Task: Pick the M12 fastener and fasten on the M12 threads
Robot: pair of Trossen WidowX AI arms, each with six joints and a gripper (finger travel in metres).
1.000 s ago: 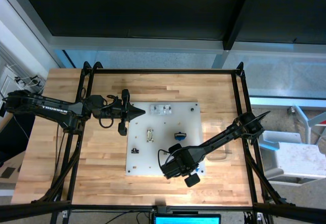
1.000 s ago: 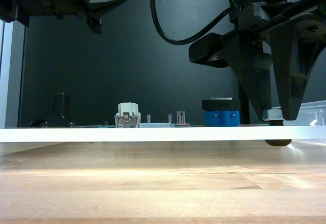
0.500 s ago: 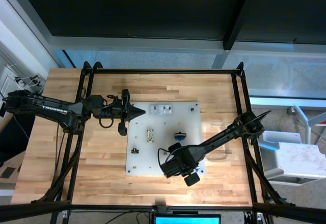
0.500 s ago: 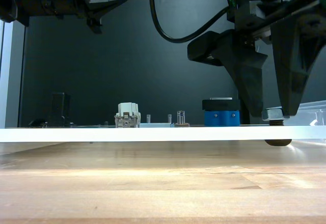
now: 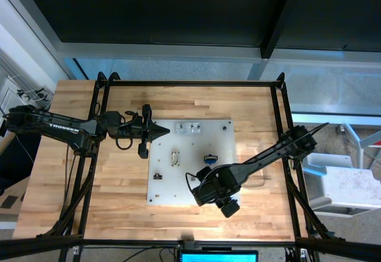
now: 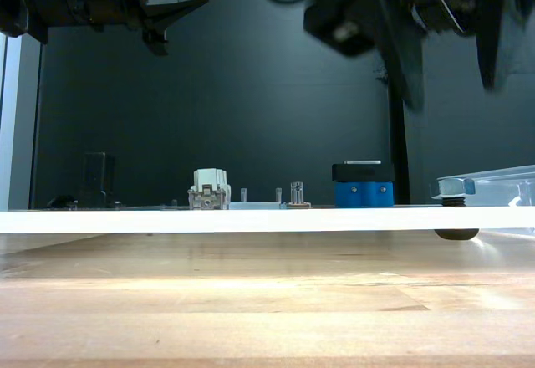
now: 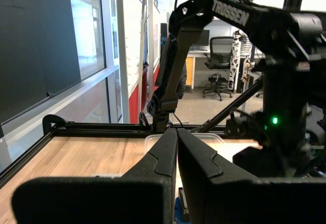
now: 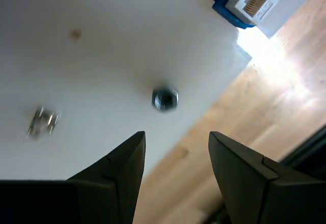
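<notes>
Nut point(image 6: 452, 187) on stud point(image 6: 452, 202), lying flat, bore axis upright, ribs showing beneath, at near right edge of board point(image 6: 251, 219). Right claw point(image 8: 175, 135) spread, hanging above nut, apart from it. Left claw point(image 7: 177, 130) pressed together, high over board's left edge.

right tool point(image 6: 453, 92) blurred, cut off at top.

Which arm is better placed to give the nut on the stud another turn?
Right. The right end effector hangs open just above the nut on its stud. The left end effector, shut, is parked high at the board's far left edge.
</notes>
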